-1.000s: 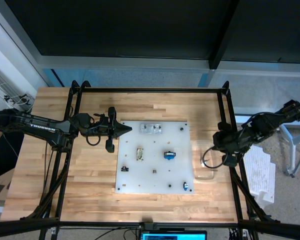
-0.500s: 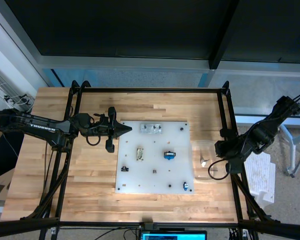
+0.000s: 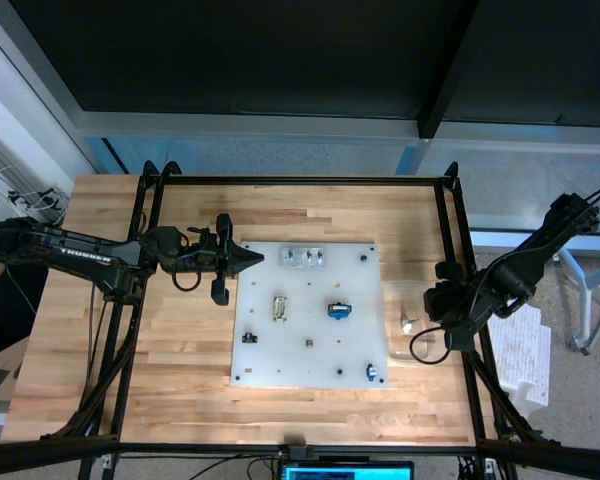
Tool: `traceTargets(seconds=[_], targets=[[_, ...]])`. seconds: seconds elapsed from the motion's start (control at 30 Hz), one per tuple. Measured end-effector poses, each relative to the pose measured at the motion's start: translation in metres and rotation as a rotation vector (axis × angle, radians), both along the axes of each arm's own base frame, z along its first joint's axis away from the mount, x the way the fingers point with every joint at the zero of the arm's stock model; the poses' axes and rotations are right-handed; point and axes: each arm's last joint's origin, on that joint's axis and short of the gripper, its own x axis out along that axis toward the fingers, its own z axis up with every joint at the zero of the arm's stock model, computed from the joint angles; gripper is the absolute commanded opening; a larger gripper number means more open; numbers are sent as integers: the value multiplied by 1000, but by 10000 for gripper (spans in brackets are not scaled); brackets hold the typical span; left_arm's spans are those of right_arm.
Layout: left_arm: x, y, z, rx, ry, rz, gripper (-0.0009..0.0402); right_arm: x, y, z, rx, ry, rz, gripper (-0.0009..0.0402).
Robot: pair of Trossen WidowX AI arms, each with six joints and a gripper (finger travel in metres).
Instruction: Pick the RJ45 connector and install on taskboard
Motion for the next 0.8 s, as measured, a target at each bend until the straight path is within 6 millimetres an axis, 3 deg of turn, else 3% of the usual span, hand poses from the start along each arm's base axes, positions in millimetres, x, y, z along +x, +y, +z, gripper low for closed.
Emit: traceTargets(seconds=[0.43,0.8], targets=[[0,0,0,0,0,0,0,3,4,-38,0,7,-14,199],[0,0,0,0,0,0,0,9,7,-55,-17,18,-1,199]])
